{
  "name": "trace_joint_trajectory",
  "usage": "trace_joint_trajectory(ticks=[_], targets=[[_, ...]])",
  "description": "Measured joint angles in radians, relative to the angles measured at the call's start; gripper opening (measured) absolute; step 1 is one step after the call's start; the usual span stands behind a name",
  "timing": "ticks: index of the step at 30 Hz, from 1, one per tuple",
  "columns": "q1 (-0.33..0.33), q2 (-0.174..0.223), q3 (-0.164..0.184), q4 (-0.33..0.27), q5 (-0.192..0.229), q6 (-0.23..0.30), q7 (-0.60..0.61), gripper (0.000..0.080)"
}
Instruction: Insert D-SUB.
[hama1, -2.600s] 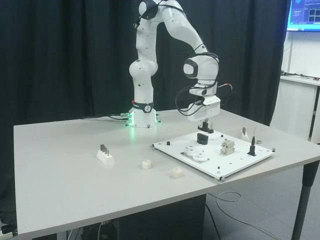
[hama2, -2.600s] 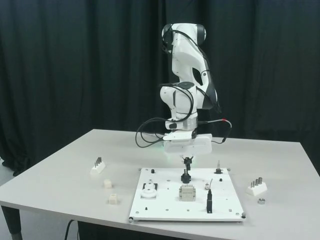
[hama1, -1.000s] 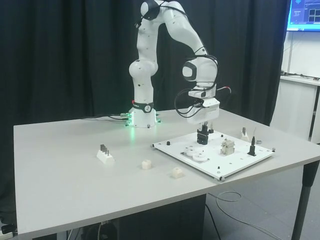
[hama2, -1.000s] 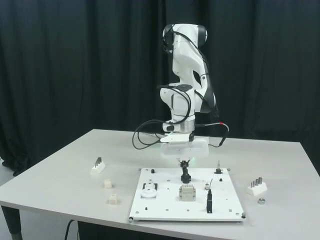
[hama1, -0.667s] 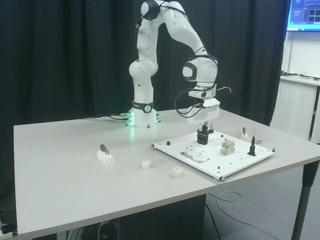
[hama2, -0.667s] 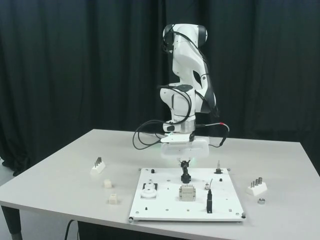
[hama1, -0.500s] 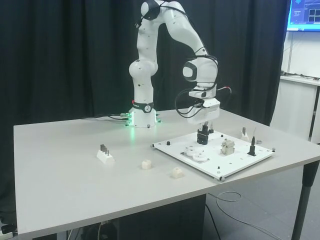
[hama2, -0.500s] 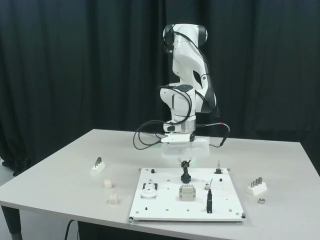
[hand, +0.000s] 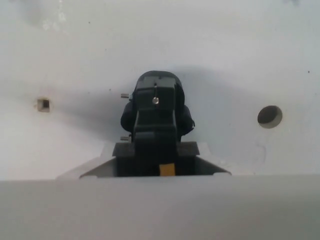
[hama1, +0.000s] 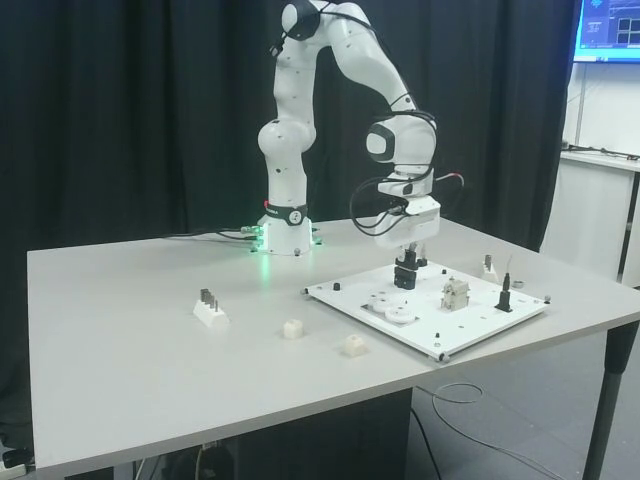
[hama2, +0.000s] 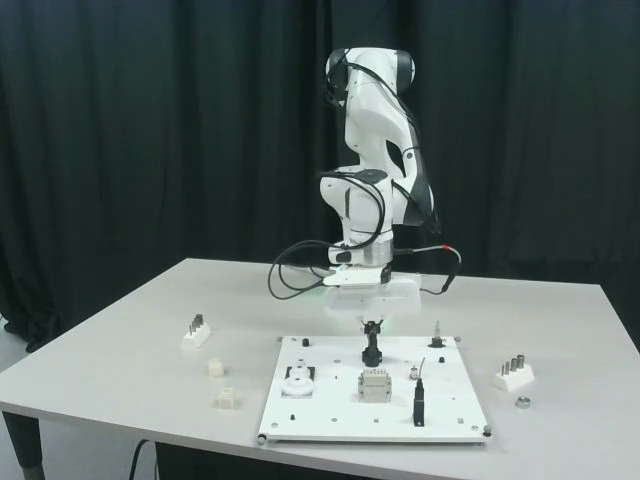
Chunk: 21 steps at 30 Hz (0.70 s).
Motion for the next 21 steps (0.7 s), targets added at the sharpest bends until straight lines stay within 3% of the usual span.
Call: trace_joint_trajectory(ticks=[21], targets=[[0.000,-0.002,0.001,-0.005,0.000,0.001,0.047,0.0154]])
